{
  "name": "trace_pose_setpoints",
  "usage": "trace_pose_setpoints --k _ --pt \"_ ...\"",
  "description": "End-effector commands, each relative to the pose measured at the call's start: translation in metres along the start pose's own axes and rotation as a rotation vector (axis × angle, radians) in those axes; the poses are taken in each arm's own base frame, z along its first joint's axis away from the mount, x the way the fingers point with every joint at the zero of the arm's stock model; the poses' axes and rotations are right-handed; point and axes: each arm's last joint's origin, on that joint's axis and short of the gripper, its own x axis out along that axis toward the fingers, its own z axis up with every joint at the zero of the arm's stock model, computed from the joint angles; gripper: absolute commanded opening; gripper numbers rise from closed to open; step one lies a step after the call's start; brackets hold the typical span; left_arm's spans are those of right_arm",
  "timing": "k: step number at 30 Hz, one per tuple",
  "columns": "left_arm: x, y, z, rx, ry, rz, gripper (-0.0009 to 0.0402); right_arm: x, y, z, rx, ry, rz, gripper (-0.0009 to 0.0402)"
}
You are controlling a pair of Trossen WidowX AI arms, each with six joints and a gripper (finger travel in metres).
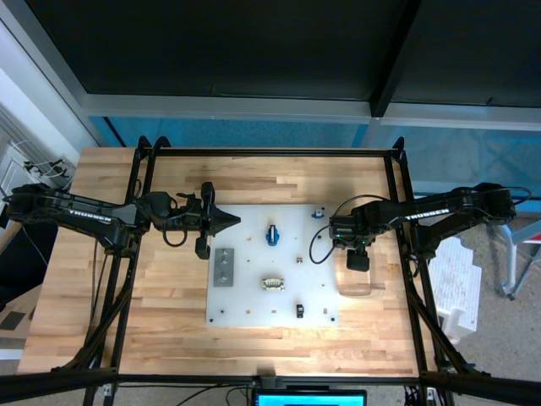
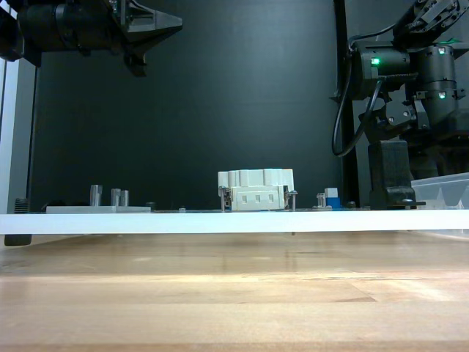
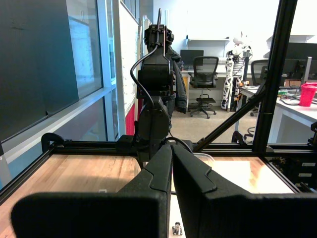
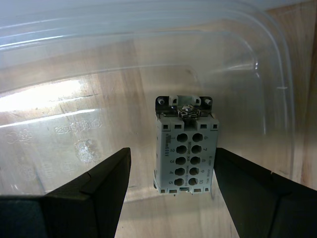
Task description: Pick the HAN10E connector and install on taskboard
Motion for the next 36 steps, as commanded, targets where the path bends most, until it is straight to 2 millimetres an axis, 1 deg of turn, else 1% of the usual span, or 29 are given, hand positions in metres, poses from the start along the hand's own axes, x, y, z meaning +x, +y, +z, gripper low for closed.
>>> trace_pose_setpoints --k 1,4,11,19,29,33,36 --pt "0.0 0.0 0.0 0.0 0.0 0.0 0.0001 0.0 0.0 0.0 0.003 0.001 -0.003 0.0231" --pt "0.0 0.0 0.0 0.0 0.0 0.0 0.0001 0.001 0.0 0.0 0.009 0.001 -0.011 0.0223" --pt "0.0 0.0 0.0 0.0 0.0 0.0 0.0001 0.001 0.0 0.0 0.007 0.0 -0.011 0.018" --pt "0.0 0.0 0.0 0.0 0.0 0.0 0.0001 0.001 0.0 0.0 0.005 -0.001 -0.01 0.0144" --pt "0.0 0.0 0.0 0.0 0.0 0.0 0.0001 -0.001 0.0 0.0 0.004 -0.001 -0.01 0.0086" --pt "0.0 0.0 0.0 0.0 0.0 0.0 0.0001 -0.006 0.0 0.001 0.005 -0.009 -0.008 0.007" --pt "0.0 0.0 0.0 0.0 0.0 0.0 0.0001 -0.015 -0.001 0.001 0.004 -0.017 -0.007 0.0062"
